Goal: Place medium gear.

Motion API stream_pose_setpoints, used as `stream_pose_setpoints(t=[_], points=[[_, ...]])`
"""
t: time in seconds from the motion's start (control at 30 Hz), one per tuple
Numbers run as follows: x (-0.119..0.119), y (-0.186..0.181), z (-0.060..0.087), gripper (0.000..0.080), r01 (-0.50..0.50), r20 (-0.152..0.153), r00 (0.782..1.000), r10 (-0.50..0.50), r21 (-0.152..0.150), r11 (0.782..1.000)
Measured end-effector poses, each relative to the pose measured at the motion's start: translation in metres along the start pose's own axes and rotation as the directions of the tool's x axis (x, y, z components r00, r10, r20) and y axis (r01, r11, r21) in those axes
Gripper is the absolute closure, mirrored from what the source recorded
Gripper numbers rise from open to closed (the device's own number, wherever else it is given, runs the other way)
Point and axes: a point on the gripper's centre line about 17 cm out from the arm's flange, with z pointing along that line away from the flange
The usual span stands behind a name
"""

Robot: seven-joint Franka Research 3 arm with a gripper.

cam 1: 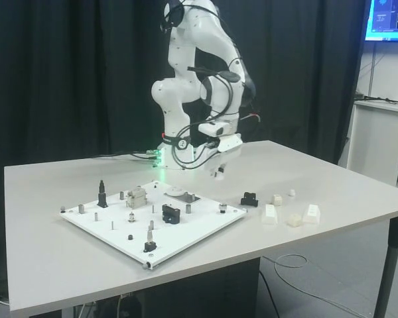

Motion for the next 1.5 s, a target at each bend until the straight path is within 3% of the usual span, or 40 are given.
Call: stream_pose_setpoints(t=[0.37, 0.87, 1.17, 1.5], points=[[0.016, -0.051, -0.004, 0.0521, -0.003, 0.018, 1.0, 0.003, -0.002, 1.0], [0.028, -0.108, 0.002, 0.0521, 0.002, 0.04, 0.999, -0.001, -0.015, 1.0], [0.042, -0.136, 0.009, 0.0521, 0.018, 0.023, 1.0, -0.017, -0.034, 0.999], [0.057, -0.159, 0.029, 0.0521, 0.025, 0.006, 1.0, -0.025, -0.055, 0.998]])
